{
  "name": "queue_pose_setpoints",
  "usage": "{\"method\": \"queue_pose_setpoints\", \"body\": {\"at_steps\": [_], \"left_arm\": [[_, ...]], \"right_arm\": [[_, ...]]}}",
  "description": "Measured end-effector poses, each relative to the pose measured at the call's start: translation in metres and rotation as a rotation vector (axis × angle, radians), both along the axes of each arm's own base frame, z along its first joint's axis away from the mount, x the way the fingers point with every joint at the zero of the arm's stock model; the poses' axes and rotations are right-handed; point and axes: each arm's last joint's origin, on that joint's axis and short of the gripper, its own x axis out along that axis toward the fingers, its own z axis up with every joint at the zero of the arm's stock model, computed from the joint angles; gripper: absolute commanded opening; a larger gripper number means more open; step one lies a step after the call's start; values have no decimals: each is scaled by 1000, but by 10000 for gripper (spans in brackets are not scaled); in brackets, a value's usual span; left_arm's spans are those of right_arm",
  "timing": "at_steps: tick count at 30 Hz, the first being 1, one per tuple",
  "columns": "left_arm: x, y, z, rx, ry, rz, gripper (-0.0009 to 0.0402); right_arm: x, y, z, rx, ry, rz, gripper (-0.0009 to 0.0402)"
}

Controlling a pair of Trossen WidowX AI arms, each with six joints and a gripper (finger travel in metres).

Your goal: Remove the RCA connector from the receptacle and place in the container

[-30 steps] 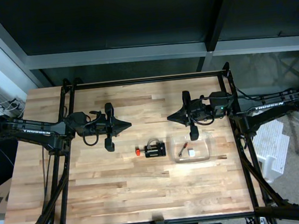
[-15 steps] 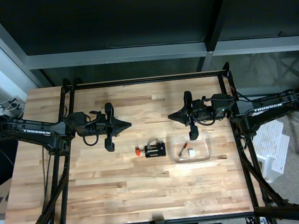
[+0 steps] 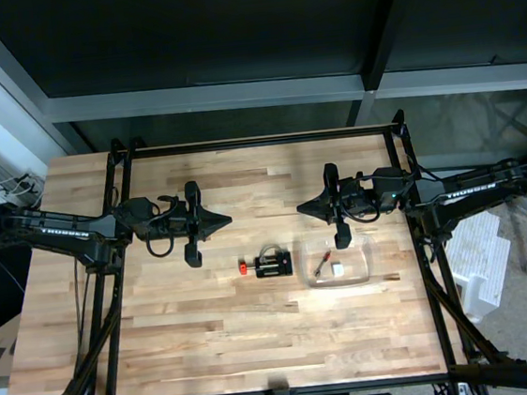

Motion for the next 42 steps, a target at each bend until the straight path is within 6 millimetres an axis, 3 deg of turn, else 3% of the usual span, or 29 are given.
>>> {"method": "queue_pose_setpoints", "body": {"at_steps": [42], "left_arm": [[0, 0, 0, 0, 1, 0, 0]], "right_arm": [[0, 0, 0, 16, 3, -2, 0]]}}
